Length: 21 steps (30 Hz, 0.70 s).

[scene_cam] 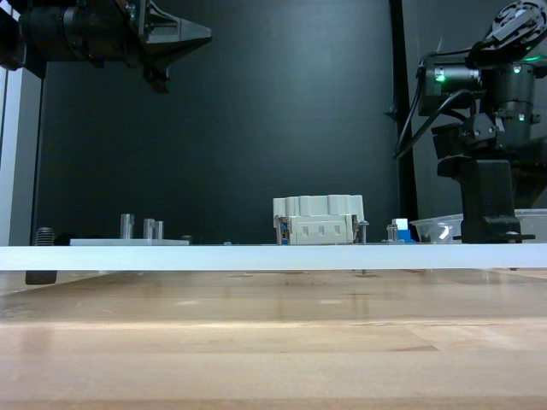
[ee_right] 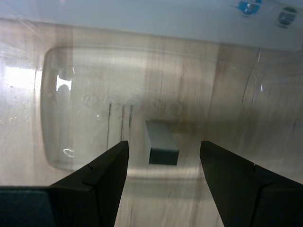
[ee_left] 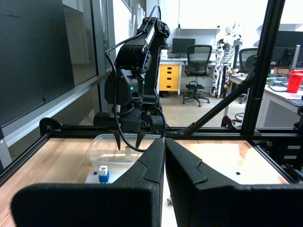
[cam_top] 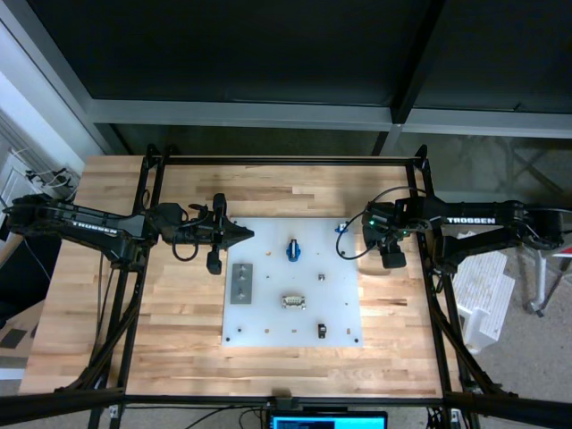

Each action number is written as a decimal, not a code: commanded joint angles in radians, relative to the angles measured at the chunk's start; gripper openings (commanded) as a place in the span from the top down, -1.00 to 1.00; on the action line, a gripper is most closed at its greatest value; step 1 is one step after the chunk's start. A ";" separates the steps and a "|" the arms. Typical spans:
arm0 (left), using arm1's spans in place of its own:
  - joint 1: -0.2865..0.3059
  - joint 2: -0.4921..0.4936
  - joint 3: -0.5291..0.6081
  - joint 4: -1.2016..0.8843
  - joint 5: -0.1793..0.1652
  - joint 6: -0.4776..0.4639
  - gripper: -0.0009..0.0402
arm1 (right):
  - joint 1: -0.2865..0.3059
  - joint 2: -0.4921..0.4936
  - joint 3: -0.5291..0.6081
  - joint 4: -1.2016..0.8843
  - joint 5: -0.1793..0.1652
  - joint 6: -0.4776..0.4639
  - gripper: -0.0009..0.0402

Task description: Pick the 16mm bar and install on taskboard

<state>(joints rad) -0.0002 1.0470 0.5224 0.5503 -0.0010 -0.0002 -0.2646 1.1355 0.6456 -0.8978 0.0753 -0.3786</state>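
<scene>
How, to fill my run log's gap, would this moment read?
right gripper: open above bar in clear tray | left gripper: shut, raised near taskboard | bar: not yet grasped

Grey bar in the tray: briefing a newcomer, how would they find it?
Off the white board's right edge sits a clear tray under the open right gripper; the shut left gripper hovers over the board's far-left corner. The bar is the only solid grey piece inside that tray.
</scene>
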 commanded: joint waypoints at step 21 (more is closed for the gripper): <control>0.000 0.000 0.000 0.000 0.000 0.000 0.96 | -0.002 0.019 -0.015 0.021 0.001 0.002 0.00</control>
<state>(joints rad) -0.0002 1.0470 0.5224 0.5499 -0.0010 -0.0002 -0.2672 1.1538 0.6296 -0.8768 0.0769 -0.3779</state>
